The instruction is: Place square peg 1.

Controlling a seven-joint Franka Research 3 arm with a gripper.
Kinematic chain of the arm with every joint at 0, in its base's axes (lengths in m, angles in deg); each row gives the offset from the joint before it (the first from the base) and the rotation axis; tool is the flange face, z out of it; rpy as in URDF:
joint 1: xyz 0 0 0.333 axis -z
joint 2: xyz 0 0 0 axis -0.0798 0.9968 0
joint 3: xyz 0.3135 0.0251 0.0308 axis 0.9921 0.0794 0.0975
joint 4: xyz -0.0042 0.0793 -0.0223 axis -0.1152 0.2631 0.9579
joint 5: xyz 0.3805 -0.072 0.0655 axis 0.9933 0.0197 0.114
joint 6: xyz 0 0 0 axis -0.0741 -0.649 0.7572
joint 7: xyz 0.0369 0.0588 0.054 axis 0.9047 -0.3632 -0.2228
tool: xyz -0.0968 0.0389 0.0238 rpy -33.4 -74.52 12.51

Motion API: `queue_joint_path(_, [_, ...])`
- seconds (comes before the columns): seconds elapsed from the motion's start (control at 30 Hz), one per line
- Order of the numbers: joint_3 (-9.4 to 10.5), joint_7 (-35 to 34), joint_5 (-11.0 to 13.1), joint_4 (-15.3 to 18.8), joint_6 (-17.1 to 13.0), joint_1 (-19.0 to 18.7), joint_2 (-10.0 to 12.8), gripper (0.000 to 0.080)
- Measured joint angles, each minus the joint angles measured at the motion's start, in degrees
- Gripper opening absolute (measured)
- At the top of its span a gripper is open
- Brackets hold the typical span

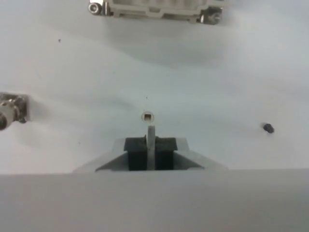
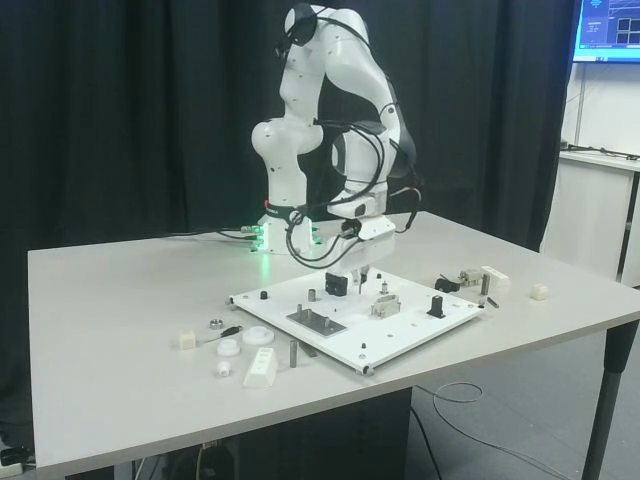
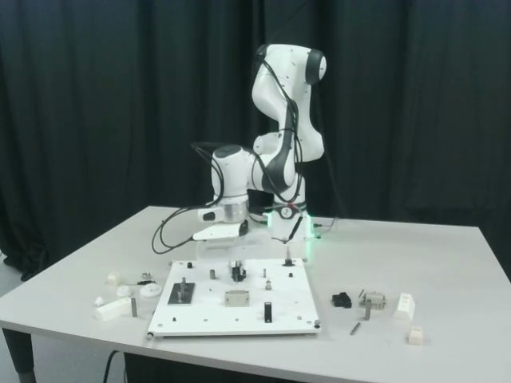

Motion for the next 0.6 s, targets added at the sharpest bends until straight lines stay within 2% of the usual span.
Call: queue_joint_path(0.6, [-1.19, 0.0, -0.9, 0.0, 0.3, 0.0, -1.2, 0.0032])
